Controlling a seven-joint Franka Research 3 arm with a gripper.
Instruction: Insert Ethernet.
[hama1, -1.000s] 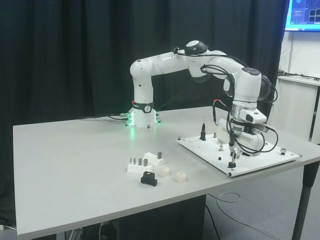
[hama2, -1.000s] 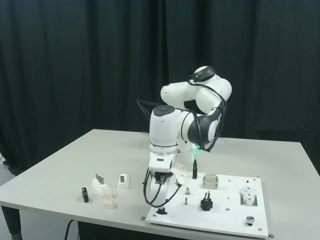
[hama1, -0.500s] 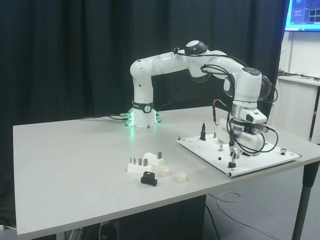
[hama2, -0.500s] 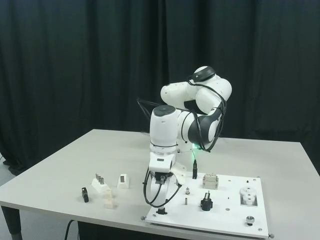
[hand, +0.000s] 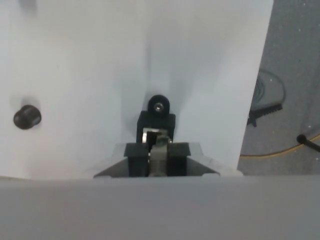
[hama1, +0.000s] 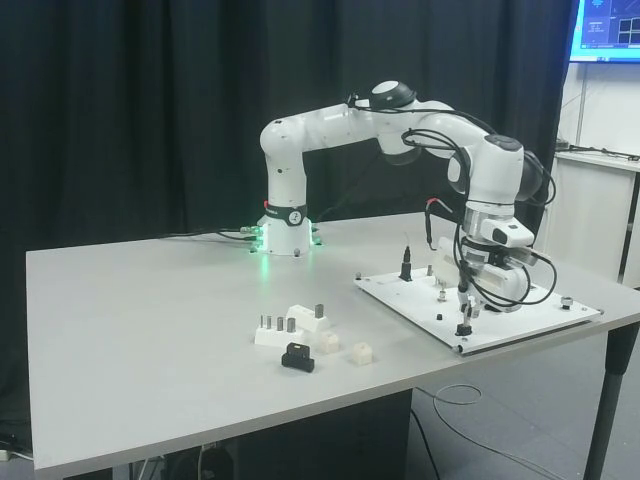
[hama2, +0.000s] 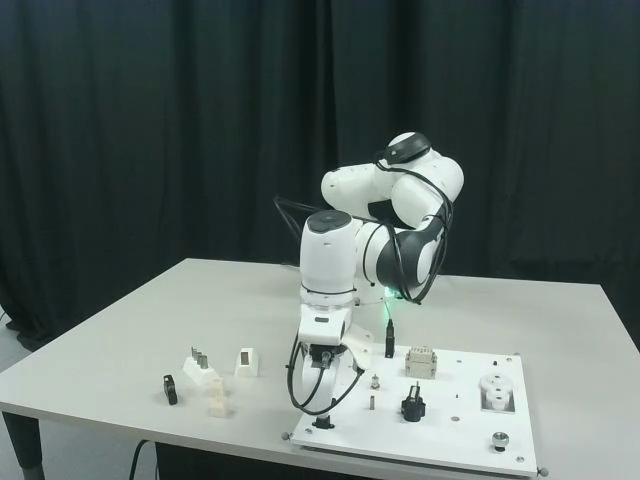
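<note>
White arm's two-finger gripper (hand: 159, 159) closed on small grey Ethernet plug (hand: 159, 155), plug directly beneath fingertips at black socket block (hand: 157, 121), on flat white board (hand: 90, 75), black round knob (hand: 26, 116) well aside

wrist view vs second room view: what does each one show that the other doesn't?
Wrist view only: a close look straight down at the black socket with the Ethernet plug between the fingers of the end effector, plus cables on the floor past the board's edge.

Second room view only: the whole white arm, the grey table, the small white blocks beside the board, and the other fixtures on it, such as the round white one.

Both: the white board and the end effector low over its corner.
</note>
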